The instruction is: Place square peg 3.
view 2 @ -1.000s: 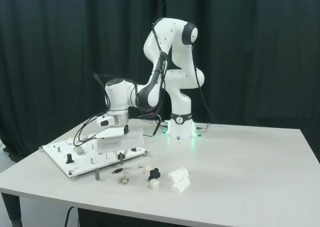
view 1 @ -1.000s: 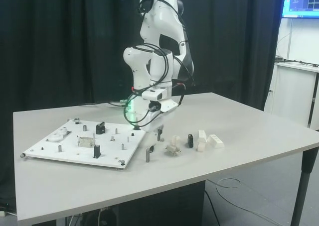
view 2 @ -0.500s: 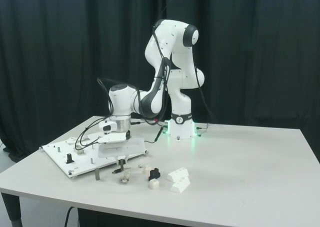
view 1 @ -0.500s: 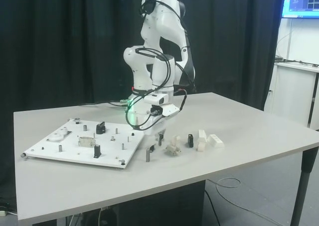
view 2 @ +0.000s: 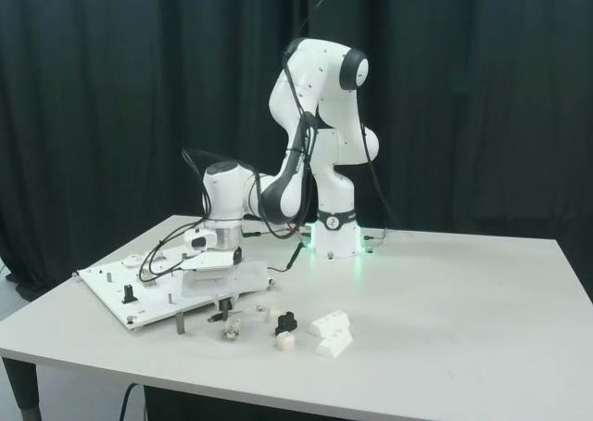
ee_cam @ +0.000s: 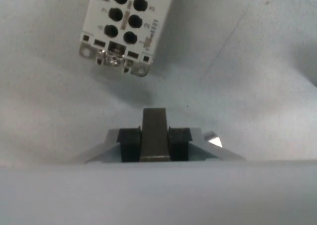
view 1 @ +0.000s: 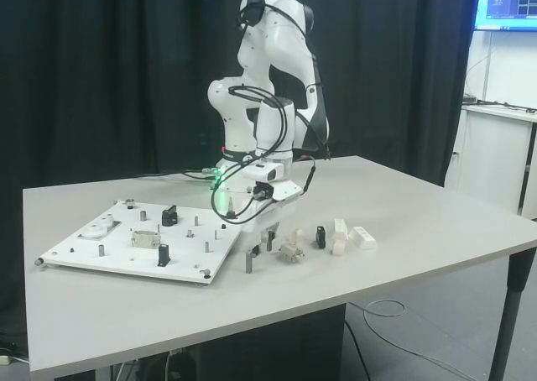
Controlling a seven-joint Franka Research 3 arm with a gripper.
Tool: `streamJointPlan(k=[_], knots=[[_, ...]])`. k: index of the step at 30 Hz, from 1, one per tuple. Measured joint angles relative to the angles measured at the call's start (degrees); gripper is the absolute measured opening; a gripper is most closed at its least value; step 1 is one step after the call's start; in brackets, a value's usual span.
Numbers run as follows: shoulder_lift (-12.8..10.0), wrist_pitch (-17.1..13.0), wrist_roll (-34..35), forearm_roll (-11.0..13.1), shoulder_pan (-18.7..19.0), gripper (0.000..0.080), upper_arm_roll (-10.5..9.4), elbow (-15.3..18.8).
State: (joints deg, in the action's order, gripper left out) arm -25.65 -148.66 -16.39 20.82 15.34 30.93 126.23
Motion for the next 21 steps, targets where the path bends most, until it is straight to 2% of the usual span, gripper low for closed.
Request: streamJointPlan(k=[21], knots=[[-0.8, -0.8, -0.5, 0.2, -0.4, 0.0114, -0.63, 0.0]])
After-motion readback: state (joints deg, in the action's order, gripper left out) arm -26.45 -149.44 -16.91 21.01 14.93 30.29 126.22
